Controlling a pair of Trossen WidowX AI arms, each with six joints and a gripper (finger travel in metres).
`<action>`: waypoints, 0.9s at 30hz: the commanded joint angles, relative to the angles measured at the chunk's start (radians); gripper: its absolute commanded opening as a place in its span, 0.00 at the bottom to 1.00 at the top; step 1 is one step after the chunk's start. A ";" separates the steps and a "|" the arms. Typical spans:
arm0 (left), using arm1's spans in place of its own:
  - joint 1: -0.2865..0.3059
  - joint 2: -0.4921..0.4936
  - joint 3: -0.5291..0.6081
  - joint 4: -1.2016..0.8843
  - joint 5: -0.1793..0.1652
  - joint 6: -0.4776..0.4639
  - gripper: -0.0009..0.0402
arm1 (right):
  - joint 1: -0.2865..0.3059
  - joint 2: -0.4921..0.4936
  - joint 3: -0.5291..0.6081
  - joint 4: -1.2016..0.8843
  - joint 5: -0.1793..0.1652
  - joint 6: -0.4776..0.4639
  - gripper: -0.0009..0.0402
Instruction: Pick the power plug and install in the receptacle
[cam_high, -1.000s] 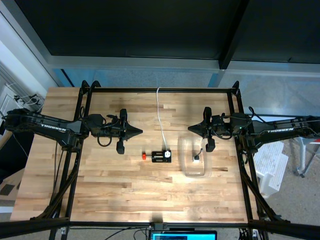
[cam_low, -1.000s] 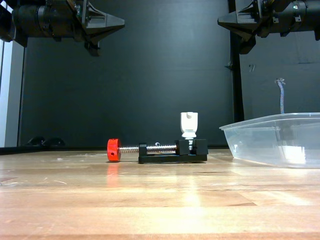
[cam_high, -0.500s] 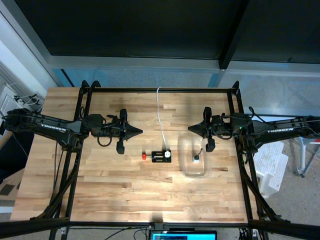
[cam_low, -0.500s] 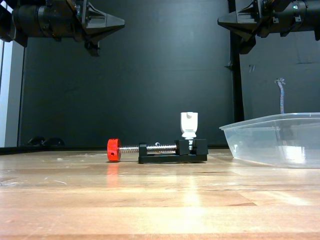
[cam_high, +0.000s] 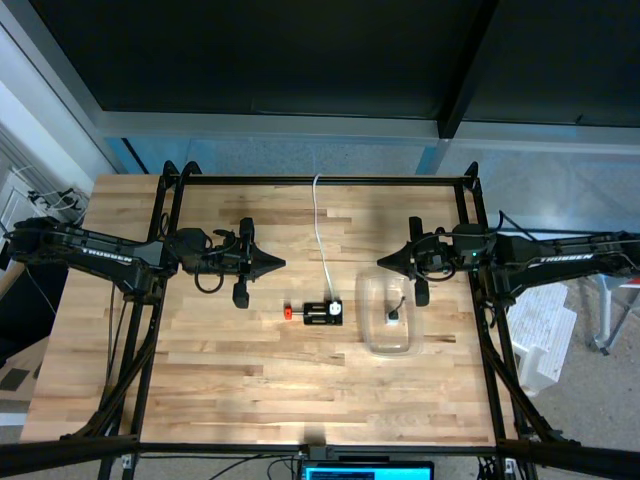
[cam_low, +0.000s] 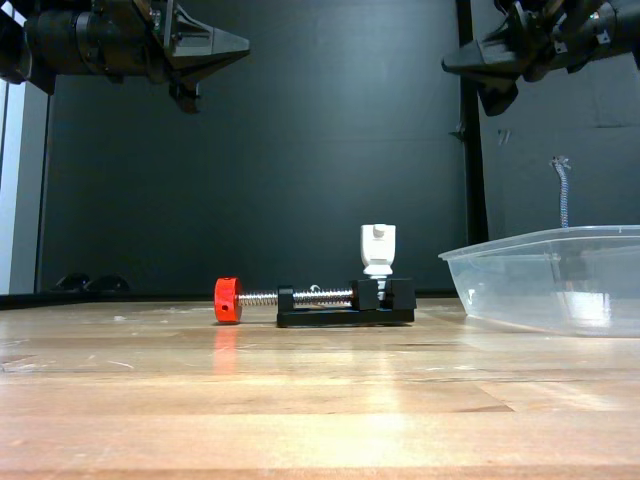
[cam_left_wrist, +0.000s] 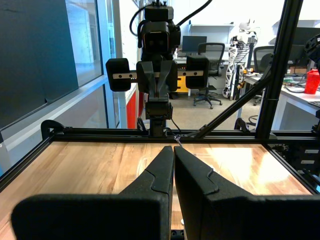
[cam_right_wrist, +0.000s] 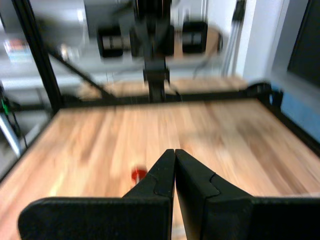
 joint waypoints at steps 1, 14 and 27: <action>0.000 0.000 0.000 0.000 0.000 0.000 0.02 | 0.004 0.000 0.066 -0.180 -0.031 -0.005 0.02; 0.000 0.000 0.000 0.000 0.000 0.000 0.02 | 0.030 0.002 0.265 -0.700 -0.050 0.034 0.02; 0.000 0.000 0.000 0.000 0.000 0.000 0.02 | 0.034 0.035 0.283 -0.967 -0.050 0.074 0.26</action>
